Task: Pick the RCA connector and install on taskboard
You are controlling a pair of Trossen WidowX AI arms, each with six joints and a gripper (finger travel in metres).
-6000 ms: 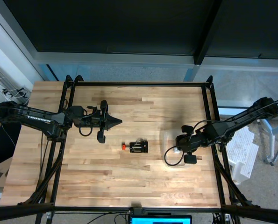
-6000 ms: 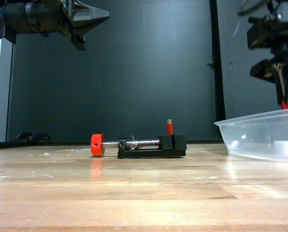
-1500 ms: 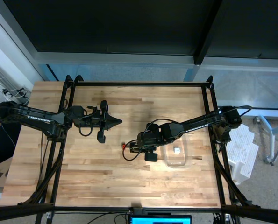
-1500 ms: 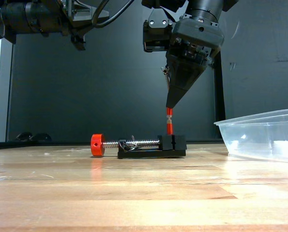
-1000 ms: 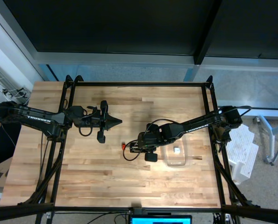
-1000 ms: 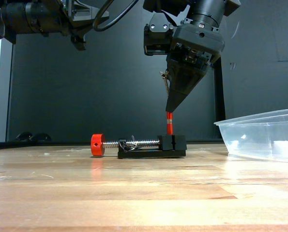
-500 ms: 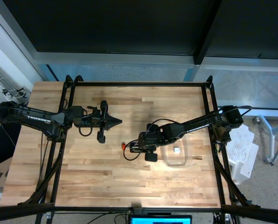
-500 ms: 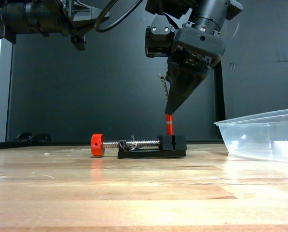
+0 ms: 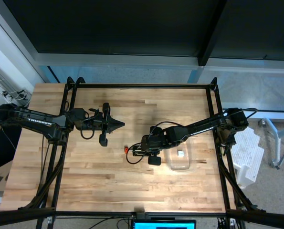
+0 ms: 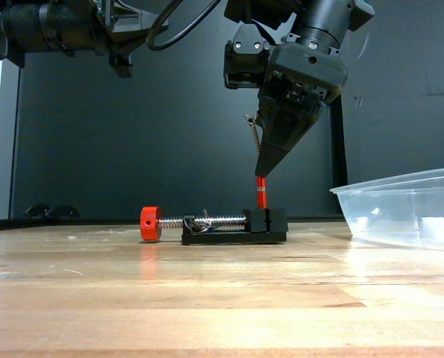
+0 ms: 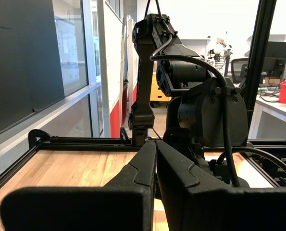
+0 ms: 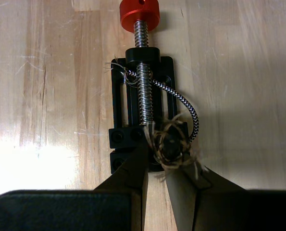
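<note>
Right arm has swung over from the clear plastic tray (image 10: 401, 209), where it hung six seconds back, and now its right claw (image 10: 263, 173) points straight down over the small black rectangular taskboard (image 10: 233, 227). Compared with half a second ago there's barely any difference in it.

That claw is pinching the slim red RCA connector (image 10: 260, 183) at its very tips. The plug hangs upright, directly in line with a short red post (image 10: 260, 201) that rises from the raised block at the board's right end. From the low view the two reds run together, so I can't tell how far the plug is seated.

Looking down the right wrist camera, the right claw (image 12: 155, 159) is over that same end of the taskboard (image 12: 121, 96), and the RCA connector (image 12: 167, 150) shows end-on with frayed strands around it. A black-and-white braided cable (image 12: 181, 101) loops from it back toward the silvery threaded rod (image 12: 143, 96). The round red knob (image 12: 139, 13) sticks out the far end of the board.

Left claw (image 9: 120, 124) sits parked up high over the wooden counter (image 9: 108, 191), well apart from the board, fingers (image 11: 143, 163) pressed together. The tray (image 9: 189, 157) rests just beside the right arm's wrist, with a small white piece (image 9: 180, 153) inside.
</note>
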